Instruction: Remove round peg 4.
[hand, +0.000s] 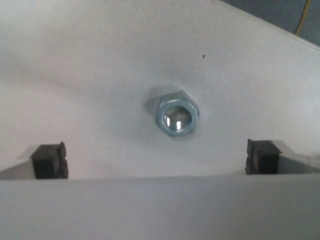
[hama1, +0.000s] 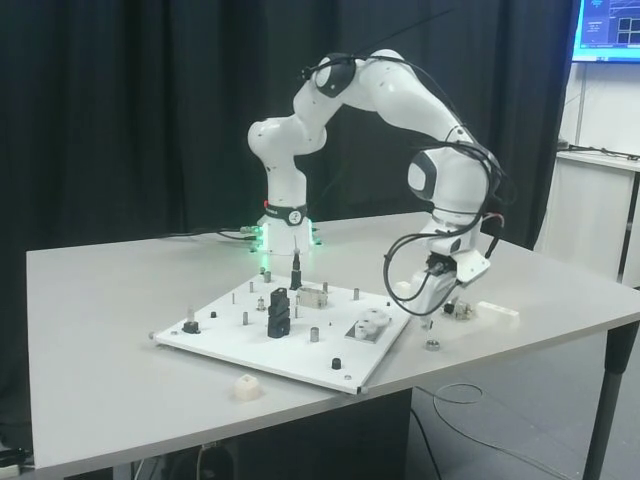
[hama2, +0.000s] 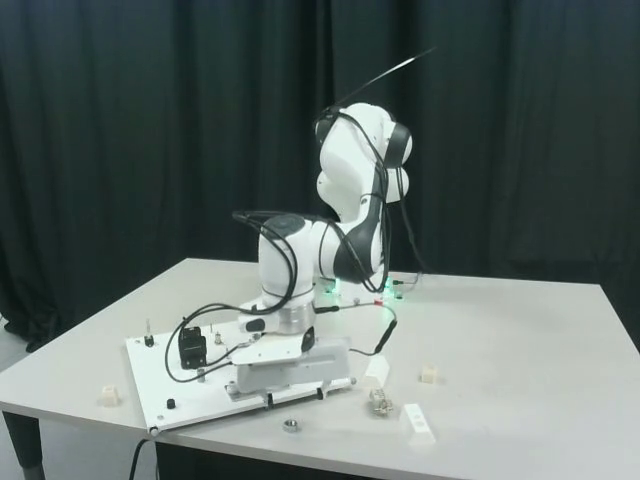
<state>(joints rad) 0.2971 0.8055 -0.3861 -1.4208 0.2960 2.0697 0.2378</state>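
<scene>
In the wrist view my gripper (hand: 156, 158) is open, its black pads (hand: 50, 160) far apart with nothing between them. Below it a metal hex nut (hand: 177, 114) lies flat on the grey table. The room views show the gripper (hama1: 437, 315) (hama2: 296, 396) hanging low over the table, just off the white board's (hama1: 300, 365) (hama2: 150, 375) edge, above that nut (hama1: 433, 344) (hama2: 291, 425). Several small pegs (hama1: 314, 334) and black parts (hama1: 277, 310) stand on the board. I cannot tell which is round peg 4.
A long white block (hama1: 497, 312) (hama2: 418, 422) and a small metal part (hama1: 462, 312) (hama2: 380, 402) lie beside the gripper. Small white cubes (hama1: 246, 388) (hama2: 428, 375) sit on the table. The table edge runs close to the nut.
</scene>
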